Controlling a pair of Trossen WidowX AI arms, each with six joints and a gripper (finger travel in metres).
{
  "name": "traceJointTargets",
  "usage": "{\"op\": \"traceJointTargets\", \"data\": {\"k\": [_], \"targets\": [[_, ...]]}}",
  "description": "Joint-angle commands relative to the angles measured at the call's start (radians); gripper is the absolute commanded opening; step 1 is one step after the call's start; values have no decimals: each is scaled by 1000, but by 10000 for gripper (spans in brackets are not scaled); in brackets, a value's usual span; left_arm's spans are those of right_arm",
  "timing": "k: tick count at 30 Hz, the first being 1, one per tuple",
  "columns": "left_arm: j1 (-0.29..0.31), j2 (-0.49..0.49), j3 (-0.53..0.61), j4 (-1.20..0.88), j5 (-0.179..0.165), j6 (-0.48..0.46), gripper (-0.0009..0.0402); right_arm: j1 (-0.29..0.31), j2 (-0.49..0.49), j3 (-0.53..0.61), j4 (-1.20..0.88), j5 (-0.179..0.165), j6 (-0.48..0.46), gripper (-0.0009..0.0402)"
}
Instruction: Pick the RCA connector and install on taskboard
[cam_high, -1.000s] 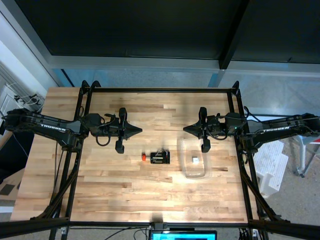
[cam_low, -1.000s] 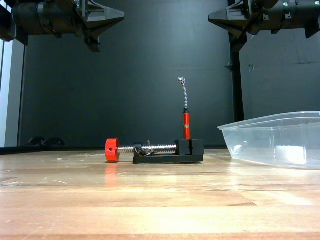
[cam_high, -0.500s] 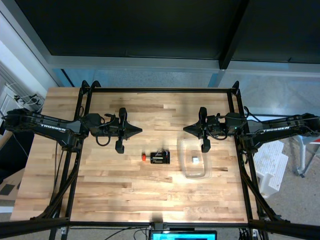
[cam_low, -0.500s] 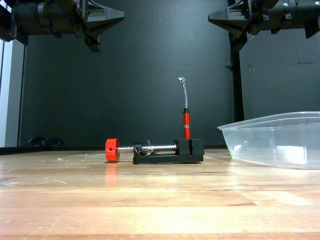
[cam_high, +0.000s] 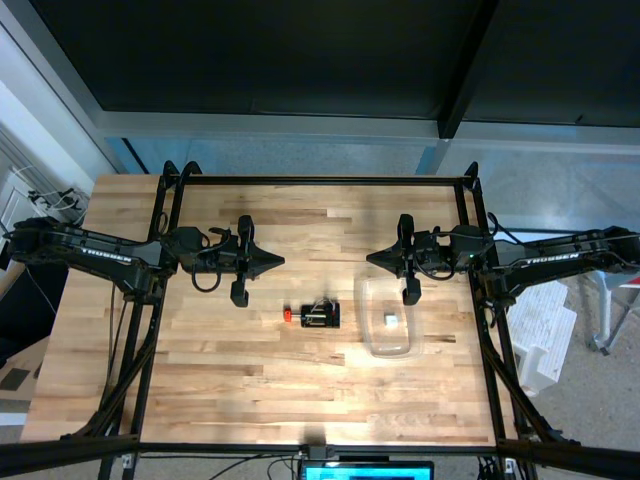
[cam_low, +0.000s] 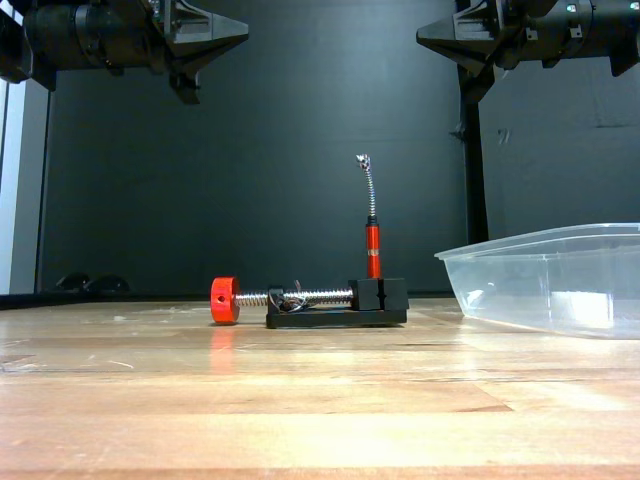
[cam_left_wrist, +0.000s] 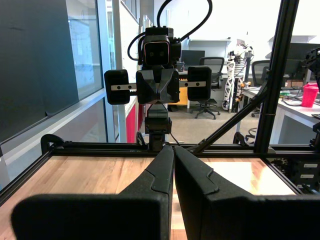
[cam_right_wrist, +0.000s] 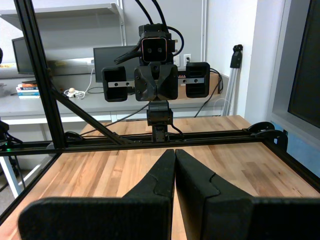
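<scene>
connector (cam_low: 372, 248) is standing upright on the vise (cam_low: 340, 303), nothing holding it; left gripper (cam_high: 278, 261) and right gripper (cam_high: 372, 259) are hanging closed, empty, high on either side.

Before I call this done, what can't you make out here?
1. Connector seating depth: low view, stub hidden within it at the vise; high view, too small.
2. Tray: the low view's edge cuts it off.
3. Wrist views: left gripper and right gripper, both shut and parked high, look level, missing vise and tray.
</scene>
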Motion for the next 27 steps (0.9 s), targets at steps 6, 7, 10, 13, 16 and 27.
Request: {"op": "traceJointTargets", "data": {"k": [6,7,10,13,16,27], "targets": [[0,0,0,0,0,0,0,0,0,0,0,0,0,0],[0,0,0,0,0,0,0,0,0,0,0,0,0,0],[0,0,0,0,0,0,0,0,0,0,0,0,0,0],[0,0,0,0,0,0,0,0,0,0,0,0,0,0],[0,0,0,0,0,0,0,0,0,0,0,0,0,0],[0,0,0,0,0,0,0,0,0,0,0,0,0,0]]}}
